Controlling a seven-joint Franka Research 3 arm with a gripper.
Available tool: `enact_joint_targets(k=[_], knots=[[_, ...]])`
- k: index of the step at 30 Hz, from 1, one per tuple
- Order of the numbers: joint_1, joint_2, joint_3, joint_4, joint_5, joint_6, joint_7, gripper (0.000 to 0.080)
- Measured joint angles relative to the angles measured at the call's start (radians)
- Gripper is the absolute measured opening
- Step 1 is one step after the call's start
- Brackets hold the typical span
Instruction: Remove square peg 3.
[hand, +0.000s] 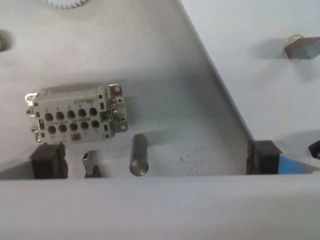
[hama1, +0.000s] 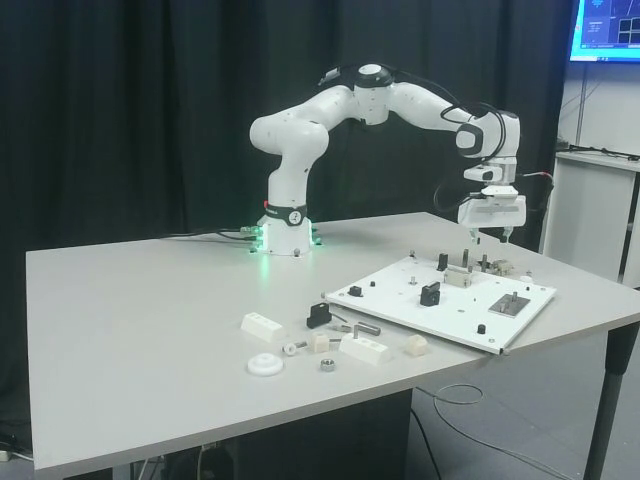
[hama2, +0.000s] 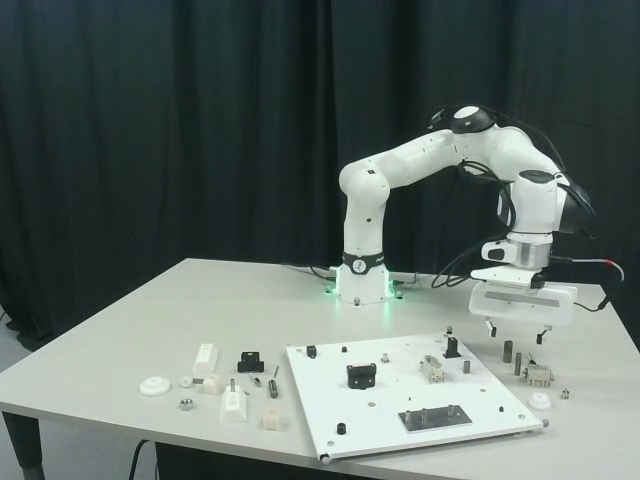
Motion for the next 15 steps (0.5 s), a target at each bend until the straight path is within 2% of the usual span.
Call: enact_joint_targets(k=[15], knots=[[-0.02, 0.001, -0.016, 0.0, 0.0, 0.008, -0.004, 0.08]])
